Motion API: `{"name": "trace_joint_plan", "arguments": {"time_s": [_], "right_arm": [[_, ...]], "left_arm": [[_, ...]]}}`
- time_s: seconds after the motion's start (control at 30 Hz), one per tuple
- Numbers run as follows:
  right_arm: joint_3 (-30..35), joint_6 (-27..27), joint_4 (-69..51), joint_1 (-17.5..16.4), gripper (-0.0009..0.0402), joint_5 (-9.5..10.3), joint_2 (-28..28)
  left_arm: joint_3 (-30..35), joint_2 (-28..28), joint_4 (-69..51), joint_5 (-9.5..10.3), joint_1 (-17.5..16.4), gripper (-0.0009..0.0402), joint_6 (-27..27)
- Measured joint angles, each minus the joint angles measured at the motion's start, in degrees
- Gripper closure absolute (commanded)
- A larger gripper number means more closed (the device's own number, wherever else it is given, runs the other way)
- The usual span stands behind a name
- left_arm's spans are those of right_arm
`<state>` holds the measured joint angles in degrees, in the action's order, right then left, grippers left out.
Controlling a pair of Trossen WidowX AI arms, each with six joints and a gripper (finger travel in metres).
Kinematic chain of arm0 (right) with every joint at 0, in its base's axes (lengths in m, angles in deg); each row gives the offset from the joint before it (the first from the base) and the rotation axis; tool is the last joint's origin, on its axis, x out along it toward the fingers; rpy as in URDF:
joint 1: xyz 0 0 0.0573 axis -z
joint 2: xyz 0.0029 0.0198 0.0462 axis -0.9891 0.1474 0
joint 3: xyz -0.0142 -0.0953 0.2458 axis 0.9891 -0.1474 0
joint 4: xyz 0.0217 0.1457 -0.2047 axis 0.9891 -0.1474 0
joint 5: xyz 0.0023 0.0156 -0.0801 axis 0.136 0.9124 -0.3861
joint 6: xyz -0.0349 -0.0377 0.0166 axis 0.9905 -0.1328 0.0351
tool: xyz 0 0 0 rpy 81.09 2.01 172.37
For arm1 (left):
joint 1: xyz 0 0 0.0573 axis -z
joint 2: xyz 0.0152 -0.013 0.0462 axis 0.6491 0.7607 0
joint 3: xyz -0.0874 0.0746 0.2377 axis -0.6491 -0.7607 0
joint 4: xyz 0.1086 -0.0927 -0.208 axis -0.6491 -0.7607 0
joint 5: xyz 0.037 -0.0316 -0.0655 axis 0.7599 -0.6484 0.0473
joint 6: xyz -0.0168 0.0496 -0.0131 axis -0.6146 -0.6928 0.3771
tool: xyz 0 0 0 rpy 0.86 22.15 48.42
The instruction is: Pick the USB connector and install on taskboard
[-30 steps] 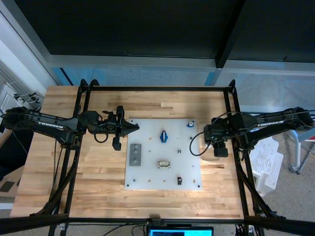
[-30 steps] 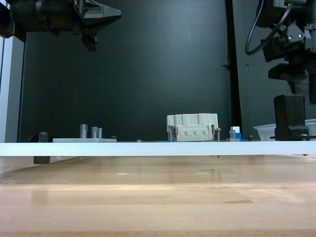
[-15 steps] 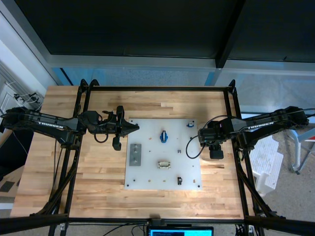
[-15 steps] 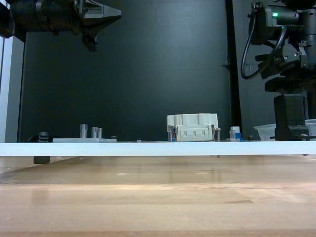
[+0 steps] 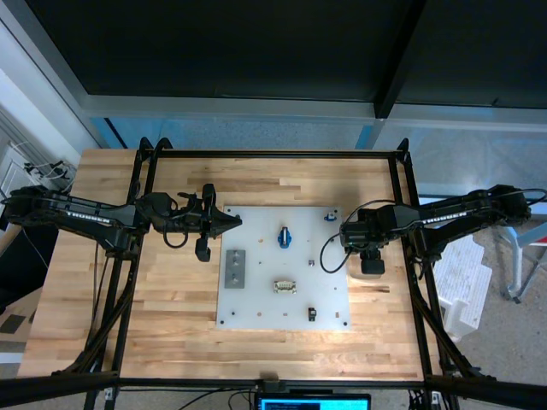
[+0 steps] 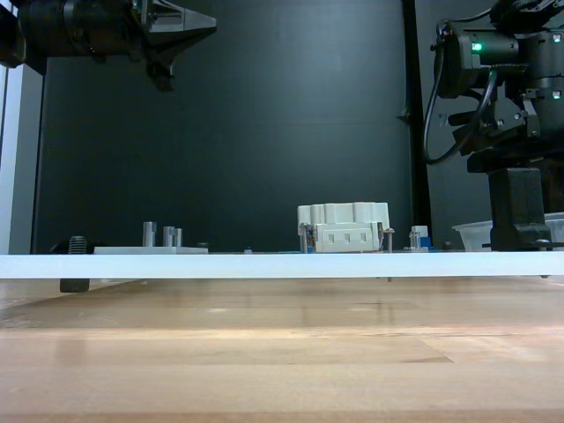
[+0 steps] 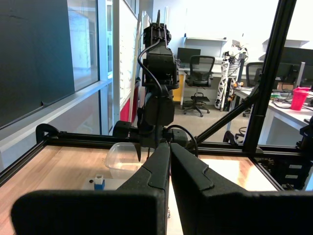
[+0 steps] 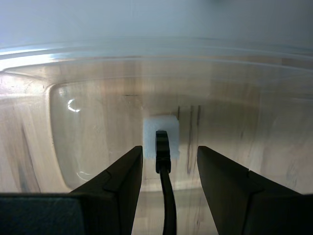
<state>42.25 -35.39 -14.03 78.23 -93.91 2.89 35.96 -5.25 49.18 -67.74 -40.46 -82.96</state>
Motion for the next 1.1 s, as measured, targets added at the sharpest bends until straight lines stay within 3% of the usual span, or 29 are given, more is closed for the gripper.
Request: {"name": "trace_joint_plan", "arguments": {"time_s": [0.23, 1.1], "right_arm": [[-0.13, -0.15, -0.04, 0.28, 0.0244, 0.13, 0.24], [-0.15, 0.28, -0.07, 0.31, 0.038, 1.36, 0.26]], "left_arm": [[0.0, 0.0, 0.0, -0.02, 0.0, 0.0393, 0.0], [0.0, -0.02, 0.0, 0.0, 0.0, 0.0393, 0.0]]}}
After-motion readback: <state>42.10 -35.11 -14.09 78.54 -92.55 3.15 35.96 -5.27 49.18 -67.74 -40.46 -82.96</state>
